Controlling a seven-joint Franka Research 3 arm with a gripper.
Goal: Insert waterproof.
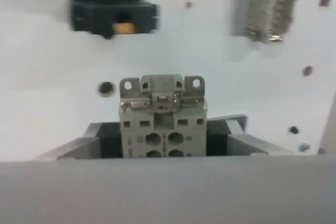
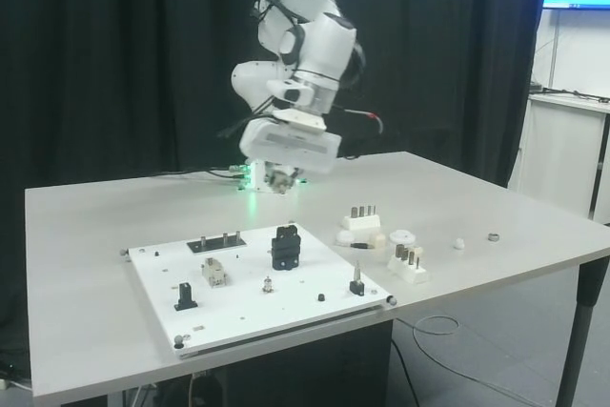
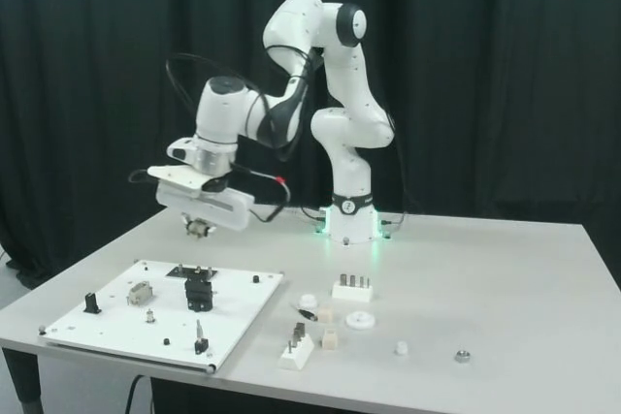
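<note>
Tool [image 1: 163, 121] is gripping grey connector plug [image 1: 162, 113] w/ fingers clamped, hovering over white board [image 2: 250, 293] on grey tabletop [image 2: 76, 235]; black curtains [image 3: 97, 65] behind.

— What does the arm [image 3: 325, 75] look like?

— White all over, built of rounded, bulging shells, with dark rings at the joints. One round black cap sits on the topmost joint.

— And the base [image 3: 350, 223]?

— A white collar bolted to the grey table [image 3: 505, 307], with a black band above it and a green glow low down at its foot.

— Any cables?

— A thin black cable [image 3: 184, 70] loops out beside the wrist, and another hangs from the wrist toward the base.

— The wrist end?

— A flat, wide white block [image 2: 289, 147] sits crosswise under the wrist. In the wrist view, two grey metal fingers [image 1: 86, 140] show, angular and plain.
</note>
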